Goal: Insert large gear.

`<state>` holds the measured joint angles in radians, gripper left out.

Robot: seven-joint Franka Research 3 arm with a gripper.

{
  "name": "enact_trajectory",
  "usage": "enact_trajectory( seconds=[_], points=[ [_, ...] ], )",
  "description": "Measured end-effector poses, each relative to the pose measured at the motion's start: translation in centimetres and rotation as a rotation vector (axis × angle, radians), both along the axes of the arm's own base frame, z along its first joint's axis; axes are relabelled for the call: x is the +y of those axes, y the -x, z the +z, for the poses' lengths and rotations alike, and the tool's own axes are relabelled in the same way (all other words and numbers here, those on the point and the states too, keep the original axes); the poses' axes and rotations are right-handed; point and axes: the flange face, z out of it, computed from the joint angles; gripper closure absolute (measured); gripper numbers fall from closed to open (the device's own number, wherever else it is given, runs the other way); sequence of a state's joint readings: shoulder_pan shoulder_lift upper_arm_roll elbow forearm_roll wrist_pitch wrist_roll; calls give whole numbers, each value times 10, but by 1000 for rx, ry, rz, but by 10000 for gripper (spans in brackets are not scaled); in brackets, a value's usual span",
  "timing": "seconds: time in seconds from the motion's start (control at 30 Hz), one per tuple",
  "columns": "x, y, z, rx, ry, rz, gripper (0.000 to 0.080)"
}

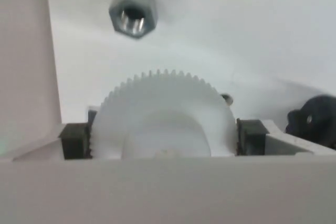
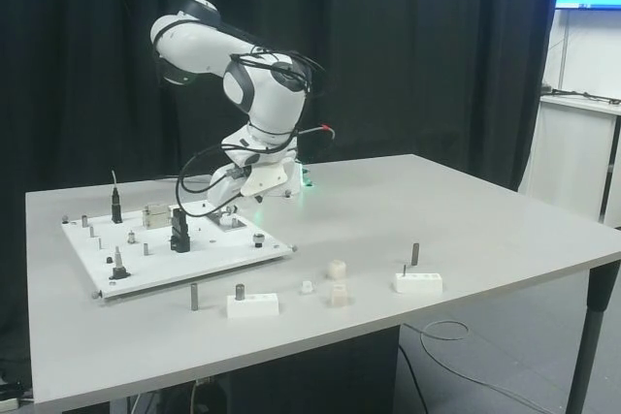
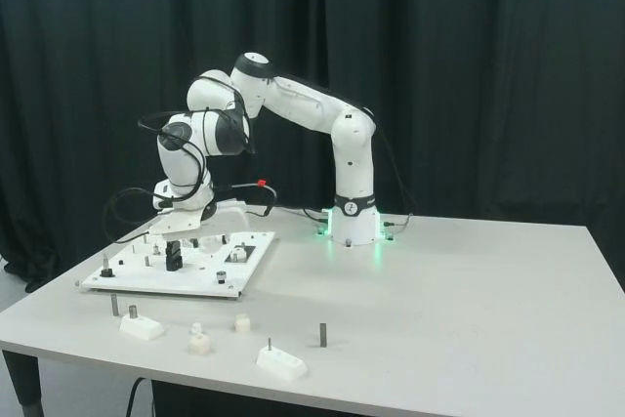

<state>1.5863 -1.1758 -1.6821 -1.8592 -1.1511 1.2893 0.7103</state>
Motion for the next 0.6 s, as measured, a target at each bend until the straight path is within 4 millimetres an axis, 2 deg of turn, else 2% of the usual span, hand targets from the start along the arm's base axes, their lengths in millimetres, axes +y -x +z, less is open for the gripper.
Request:
enact_trajectory(
  seconds=[0.6],
  points=[
    [2,56,-11,3,-1,-15,209]
  ],
)
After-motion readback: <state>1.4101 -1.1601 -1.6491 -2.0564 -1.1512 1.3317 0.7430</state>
